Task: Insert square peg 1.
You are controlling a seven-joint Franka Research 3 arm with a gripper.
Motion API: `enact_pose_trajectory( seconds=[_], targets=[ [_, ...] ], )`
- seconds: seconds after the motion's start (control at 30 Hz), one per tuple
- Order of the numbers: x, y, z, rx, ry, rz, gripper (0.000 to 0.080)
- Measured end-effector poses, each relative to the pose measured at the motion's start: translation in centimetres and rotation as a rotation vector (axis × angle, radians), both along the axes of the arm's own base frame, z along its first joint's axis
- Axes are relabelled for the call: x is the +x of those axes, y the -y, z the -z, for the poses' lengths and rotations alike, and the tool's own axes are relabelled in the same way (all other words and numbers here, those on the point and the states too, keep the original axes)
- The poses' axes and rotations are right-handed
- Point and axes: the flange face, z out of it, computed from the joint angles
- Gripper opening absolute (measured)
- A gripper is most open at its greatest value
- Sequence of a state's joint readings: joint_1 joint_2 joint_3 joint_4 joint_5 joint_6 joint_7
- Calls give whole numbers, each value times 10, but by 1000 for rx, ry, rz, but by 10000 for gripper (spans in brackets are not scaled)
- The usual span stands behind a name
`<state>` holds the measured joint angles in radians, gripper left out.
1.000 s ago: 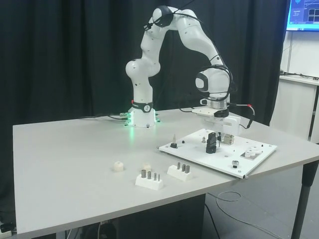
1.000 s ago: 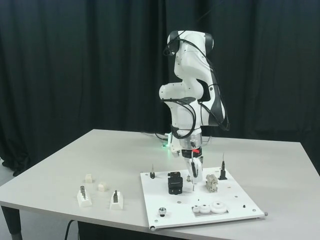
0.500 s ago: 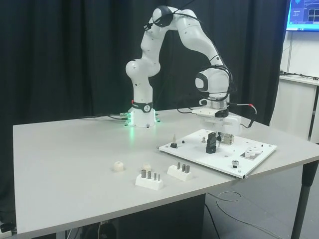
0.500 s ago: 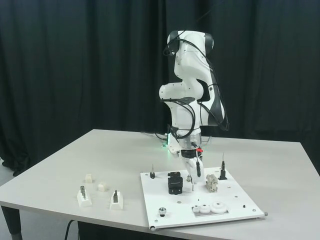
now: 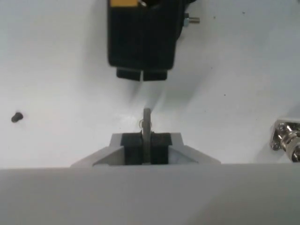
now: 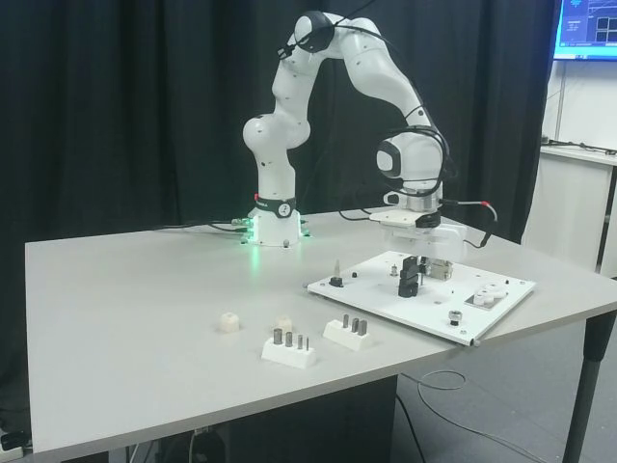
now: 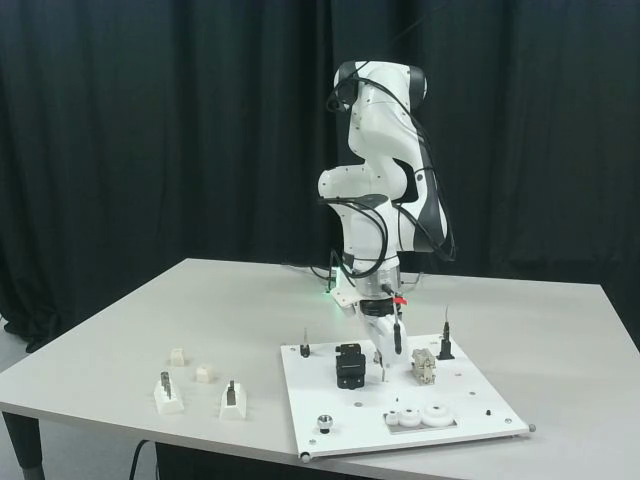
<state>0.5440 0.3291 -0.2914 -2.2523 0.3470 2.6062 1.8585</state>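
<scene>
My gripper (image 5: 146,151) is shut on a thin grey peg (image 5: 146,133), which stands upright between the black finger pads (image 5: 131,149). The peg's lower end hangs a little above the white board (image 5: 61,75), close to the black block (image 5: 140,37). In the second room view the gripper (image 7: 385,350) is above the board (image 7: 470,400), right of the black block (image 7: 349,364), with the peg (image 7: 384,370) pointing down. In the first room view the gripper (image 6: 417,253) hovers over the board (image 6: 371,289), just behind the black block (image 6: 409,278).
Two white peg holders (image 6: 289,349) (image 6: 349,333) and two small white pieces (image 6: 228,322) (image 6: 283,321) lie on the grey table left of the board. On the board stand white gears (image 7: 420,416), a metal connector (image 5: 288,140), upright pins (image 7: 304,345) (image 7: 445,340) and a small screw (image 5: 17,116).
The gripper has risen slightly with the peg still in it and shifted a little toward the black block. Nothing else moved.
</scene>
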Motion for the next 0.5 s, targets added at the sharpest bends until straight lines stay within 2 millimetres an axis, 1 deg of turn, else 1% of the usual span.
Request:
enact_pose_trajectory(
  seconds=[0.5],
  targets=[
    [0,-2,0,7,-11,3,30]
  ],
)
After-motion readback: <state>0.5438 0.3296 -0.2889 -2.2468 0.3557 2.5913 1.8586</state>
